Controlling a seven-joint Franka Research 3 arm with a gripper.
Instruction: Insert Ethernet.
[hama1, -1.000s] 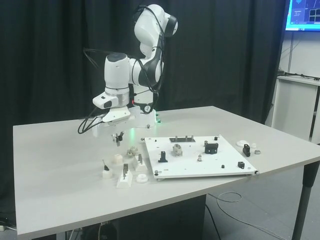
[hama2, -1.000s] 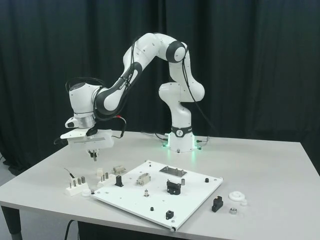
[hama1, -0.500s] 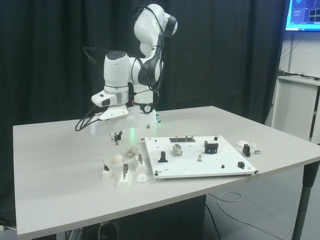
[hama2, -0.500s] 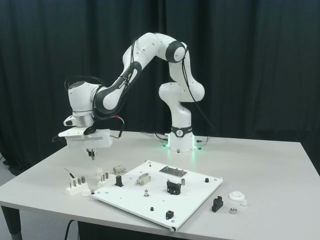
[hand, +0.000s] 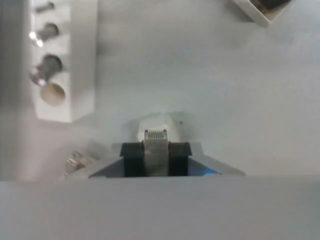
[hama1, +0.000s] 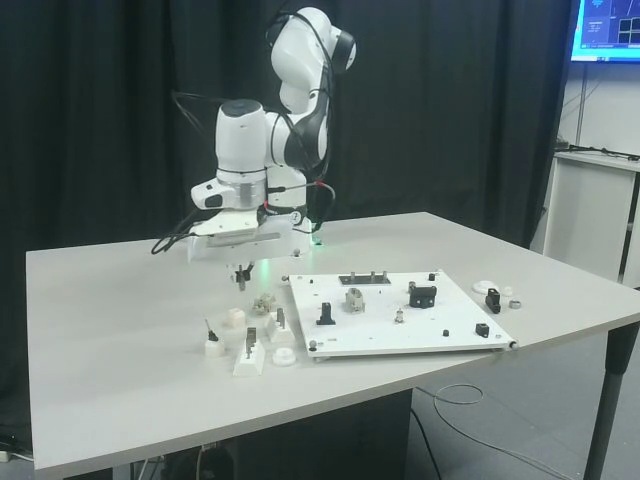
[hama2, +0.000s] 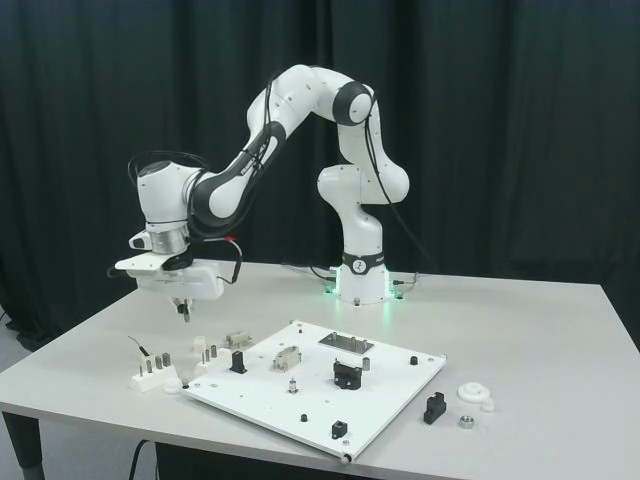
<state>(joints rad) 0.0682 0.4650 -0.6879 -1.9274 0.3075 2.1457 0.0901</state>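
Hand (hand: 156, 161) clamped on one Ethernet plug (hand: 156, 145); white block (hand: 62, 60) holds three pegs.

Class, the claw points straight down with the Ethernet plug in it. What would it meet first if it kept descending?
Probably a small white holder block standing on the grey table, directly beneath the Ethernet plug in the claw. Depth is unclear.

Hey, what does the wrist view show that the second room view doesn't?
Only the wrist view shows the Ethernet plug close up, its contact end showing, pinched in the claw above the grey table. Only the second room view shows the whole white arm, the white board with its fixtures, and the black curtain. Both show the white block holding pegs.
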